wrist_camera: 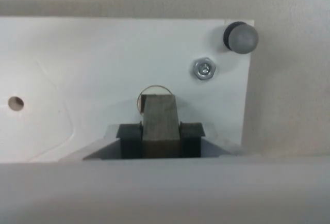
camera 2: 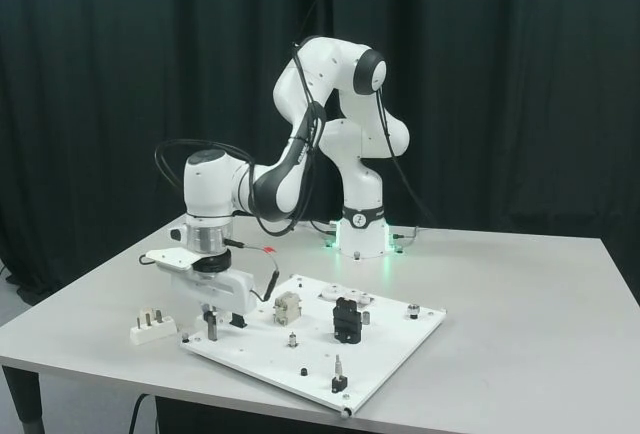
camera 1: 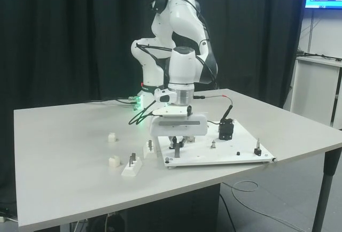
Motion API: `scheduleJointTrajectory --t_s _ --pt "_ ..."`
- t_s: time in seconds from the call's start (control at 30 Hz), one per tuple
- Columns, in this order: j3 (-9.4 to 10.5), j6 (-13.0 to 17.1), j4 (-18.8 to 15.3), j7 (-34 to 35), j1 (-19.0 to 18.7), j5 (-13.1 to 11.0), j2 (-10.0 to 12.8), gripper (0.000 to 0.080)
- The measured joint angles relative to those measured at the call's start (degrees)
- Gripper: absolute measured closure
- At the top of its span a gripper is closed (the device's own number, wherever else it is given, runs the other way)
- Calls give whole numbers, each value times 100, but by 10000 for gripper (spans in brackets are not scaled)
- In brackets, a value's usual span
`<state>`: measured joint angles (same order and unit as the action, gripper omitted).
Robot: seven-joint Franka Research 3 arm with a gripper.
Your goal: Insert square peg 4.
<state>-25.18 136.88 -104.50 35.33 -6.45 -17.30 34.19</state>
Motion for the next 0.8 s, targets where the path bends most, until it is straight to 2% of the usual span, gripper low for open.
scheduleJointTrajectory --t_s 0.5,0.8 --pt "4 57 -49 14 -4 -1 -26 652" --pt "18 162 -75 244 -13 -6 -26 652"
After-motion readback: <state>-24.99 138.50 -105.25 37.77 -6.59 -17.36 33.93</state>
